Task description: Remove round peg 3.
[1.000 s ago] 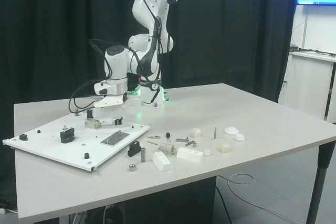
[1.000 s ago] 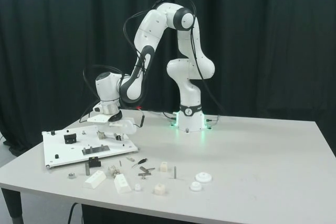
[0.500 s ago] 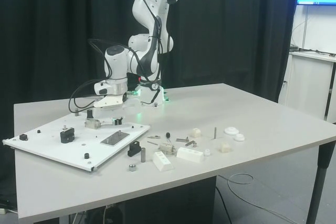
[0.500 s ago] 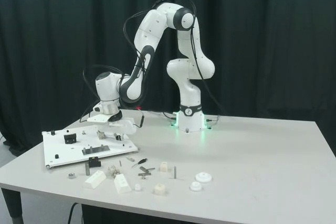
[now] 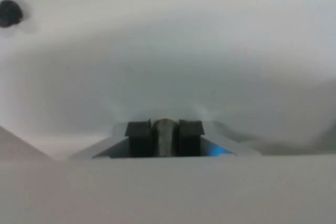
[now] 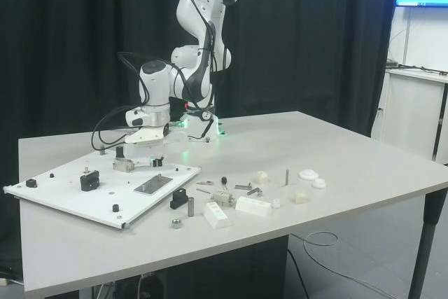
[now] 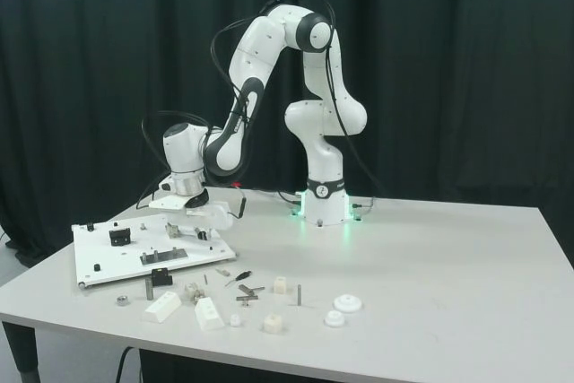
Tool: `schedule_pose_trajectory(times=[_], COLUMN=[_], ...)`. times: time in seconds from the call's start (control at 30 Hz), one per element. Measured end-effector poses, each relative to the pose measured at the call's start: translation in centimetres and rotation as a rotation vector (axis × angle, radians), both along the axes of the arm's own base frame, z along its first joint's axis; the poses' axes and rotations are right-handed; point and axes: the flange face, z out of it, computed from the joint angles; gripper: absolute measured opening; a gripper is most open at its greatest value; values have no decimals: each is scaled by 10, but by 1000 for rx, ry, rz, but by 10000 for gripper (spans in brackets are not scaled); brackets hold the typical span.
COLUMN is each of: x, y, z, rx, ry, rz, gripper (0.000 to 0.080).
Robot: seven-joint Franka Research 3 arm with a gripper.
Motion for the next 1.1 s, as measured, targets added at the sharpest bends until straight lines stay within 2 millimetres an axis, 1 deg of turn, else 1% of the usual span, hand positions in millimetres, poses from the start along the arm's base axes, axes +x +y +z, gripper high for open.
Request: schedule_pose_trajectory(times=[0.5,1.1], x=[1,3], y=[1,2], z=[0,1], rx=[-7,-17], ry=[12,14], rz=[11,-24], gripper=[110,110])
